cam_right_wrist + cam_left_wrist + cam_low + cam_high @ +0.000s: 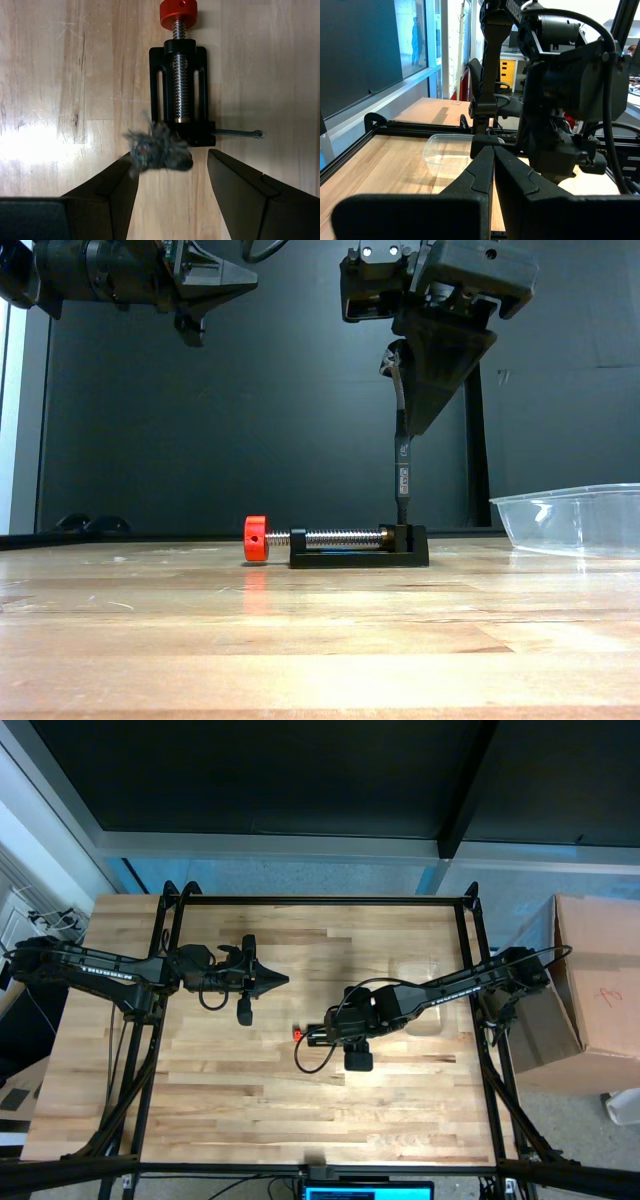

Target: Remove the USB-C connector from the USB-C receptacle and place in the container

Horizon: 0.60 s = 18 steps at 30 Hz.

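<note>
The right gripper (171,157), fingers spread, hangs just above the USB-C connector (403,478), which stands upright in the receptacle (408,537) of the screw clamp (340,539) below. The left gripper (493,151), pressed together, hovers well apart from it. The clear container (570,520) lies beyond the right gripper.

Red knob (256,539) on black clamp (360,559); clear container (570,522).

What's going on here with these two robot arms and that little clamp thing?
The right gripper hangs open over a small clamp on the table, its fingers either side of a short cable's frayed top end. The USB-C connector stands upright, plugged into the USB-C receptacle in the clamp. The clear container sits to the right. The left gripper is shut, holding nothing, high over the table's left side.
</note>
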Each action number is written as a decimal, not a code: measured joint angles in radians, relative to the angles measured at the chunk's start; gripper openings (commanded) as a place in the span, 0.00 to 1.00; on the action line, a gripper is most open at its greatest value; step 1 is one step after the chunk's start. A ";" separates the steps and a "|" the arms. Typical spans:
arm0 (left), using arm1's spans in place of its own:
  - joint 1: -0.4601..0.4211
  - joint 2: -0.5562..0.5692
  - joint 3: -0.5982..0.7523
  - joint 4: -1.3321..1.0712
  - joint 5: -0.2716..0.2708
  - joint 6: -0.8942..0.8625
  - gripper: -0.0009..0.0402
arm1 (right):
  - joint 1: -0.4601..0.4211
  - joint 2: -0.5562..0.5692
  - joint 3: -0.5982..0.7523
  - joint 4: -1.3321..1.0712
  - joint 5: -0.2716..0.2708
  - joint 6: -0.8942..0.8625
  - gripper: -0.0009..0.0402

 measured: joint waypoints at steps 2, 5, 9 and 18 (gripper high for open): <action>0.000 0.000 0.000 0.000 0.000 0.000 0.02 | -0.001 0.008 -0.001 0.011 0.000 0.000 0.42; 0.000 0.000 0.000 0.000 0.000 0.000 0.02 | -0.001 0.019 -0.001 0.022 0.000 -0.004 0.38; 0.000 0.000 0.000 0.000 0.000 0.000 0.02 | -0.002 0.028 -0.001 0.029 0.000 -0.007 0.30; 0.000 0.000 0.000 0.000 0.000 0.000 0.02 | -0.003 0.029 -0.001 0.029 0.023 -0.008 0.07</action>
